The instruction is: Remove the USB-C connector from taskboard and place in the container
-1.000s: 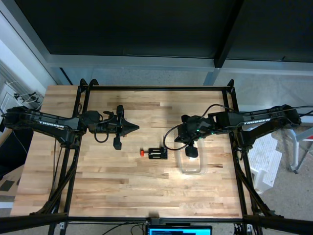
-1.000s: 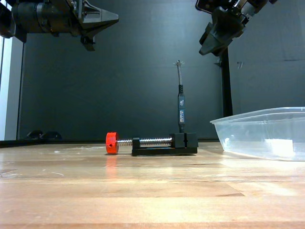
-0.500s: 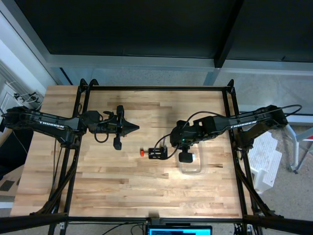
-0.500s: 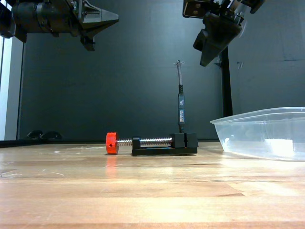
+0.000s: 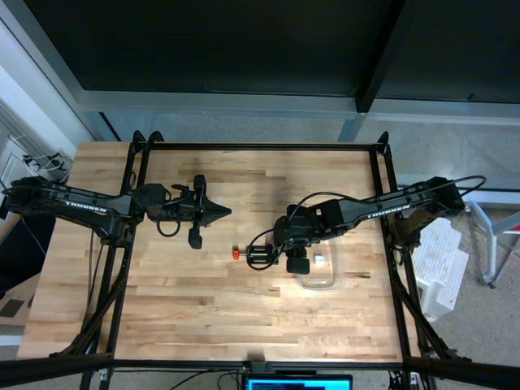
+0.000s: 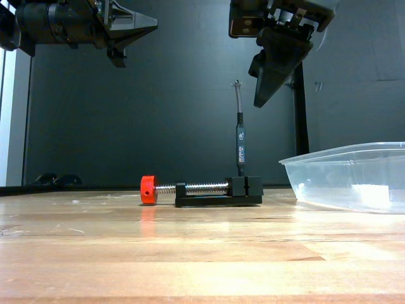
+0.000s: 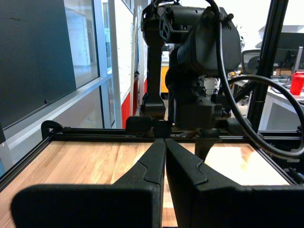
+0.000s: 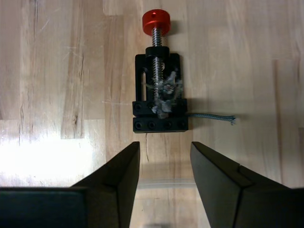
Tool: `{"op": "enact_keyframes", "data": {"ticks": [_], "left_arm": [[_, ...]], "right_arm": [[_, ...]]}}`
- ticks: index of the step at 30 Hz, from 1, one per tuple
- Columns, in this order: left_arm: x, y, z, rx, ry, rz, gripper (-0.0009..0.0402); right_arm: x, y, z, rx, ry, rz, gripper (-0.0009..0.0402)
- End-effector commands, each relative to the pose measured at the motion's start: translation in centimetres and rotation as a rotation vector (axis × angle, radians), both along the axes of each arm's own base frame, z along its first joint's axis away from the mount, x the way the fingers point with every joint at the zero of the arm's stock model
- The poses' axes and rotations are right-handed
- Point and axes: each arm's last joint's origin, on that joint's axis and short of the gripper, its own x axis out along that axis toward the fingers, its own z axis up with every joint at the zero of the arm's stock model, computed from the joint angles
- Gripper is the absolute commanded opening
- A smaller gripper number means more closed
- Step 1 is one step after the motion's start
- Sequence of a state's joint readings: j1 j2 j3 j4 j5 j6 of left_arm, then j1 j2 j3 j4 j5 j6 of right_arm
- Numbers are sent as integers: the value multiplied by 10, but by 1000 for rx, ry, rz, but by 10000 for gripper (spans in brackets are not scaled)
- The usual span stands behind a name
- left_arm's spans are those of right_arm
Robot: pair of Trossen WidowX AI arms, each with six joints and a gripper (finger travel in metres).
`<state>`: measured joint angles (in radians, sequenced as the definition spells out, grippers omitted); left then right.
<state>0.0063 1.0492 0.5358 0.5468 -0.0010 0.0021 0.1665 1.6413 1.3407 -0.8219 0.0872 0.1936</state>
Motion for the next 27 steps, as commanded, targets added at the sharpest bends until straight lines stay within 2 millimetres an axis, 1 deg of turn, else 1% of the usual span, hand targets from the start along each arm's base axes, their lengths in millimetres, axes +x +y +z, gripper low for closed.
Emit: {"op": "enact_keyframes", "data": {"ticks": [1,7,10,12,14,16,19,25,27], "left_arm": [[0,0,0,0,0,0,0],[0,0,0,0,0,0,0],[0,0,0,0,-1,0,0],[0,0,0,0,0,0,0],[0,0,0,0,-1,0,0],[0,0,0,0,0,0,0],[0,0,0,0,-1,0,0],[0,0,0,0,-1,0,0],[0,0,0,0,0,0,0]], "right_arm": [[4,1,-6,-2,11,1,152],[10,1,-15,-5,19,4,146],[13,2,-12,-5,13,6,146],[16,2,-16,-8,15,10,146],[16,2,-14,-9,10,13,146],[20,2,-20,-14,20,18,146],[21,2,-20,-13,13,18,146],[27,3,-28,-15,17,21,146],[28,3,-28,-14,11,21,145]]}}
